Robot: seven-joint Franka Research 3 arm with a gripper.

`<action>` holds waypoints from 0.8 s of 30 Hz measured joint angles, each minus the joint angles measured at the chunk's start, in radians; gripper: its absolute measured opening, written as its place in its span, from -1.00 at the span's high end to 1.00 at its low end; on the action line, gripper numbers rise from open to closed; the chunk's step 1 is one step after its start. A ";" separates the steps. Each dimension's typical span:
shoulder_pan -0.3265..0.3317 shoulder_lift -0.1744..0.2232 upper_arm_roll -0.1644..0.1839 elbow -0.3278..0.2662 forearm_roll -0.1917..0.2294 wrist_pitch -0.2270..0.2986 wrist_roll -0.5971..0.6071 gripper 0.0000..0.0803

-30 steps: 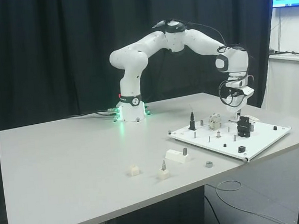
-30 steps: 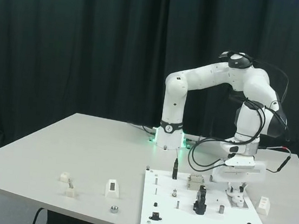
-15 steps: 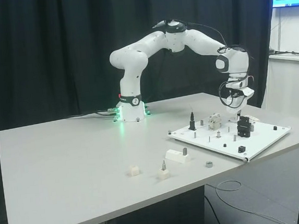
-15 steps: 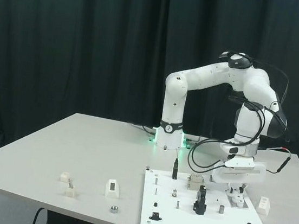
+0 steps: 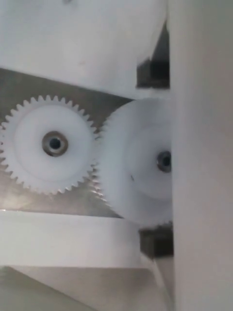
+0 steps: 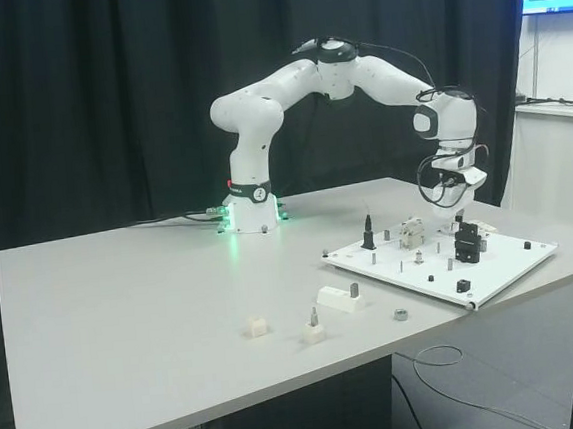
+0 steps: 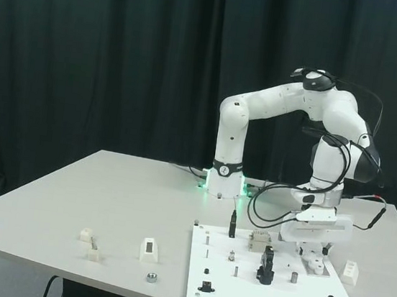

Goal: Insert large gear.

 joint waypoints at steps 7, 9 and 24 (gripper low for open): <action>0.002 -0.006 -0.046 0.002 -0.022 -0.060 0.000 -0.83; 0.003 -0.007 -0.064 0.003 -0.027 -0.083 0.000 -0.83; 0.004 -0.008 -0.176 0.036 -0.040 -0.207 0.062 -0.99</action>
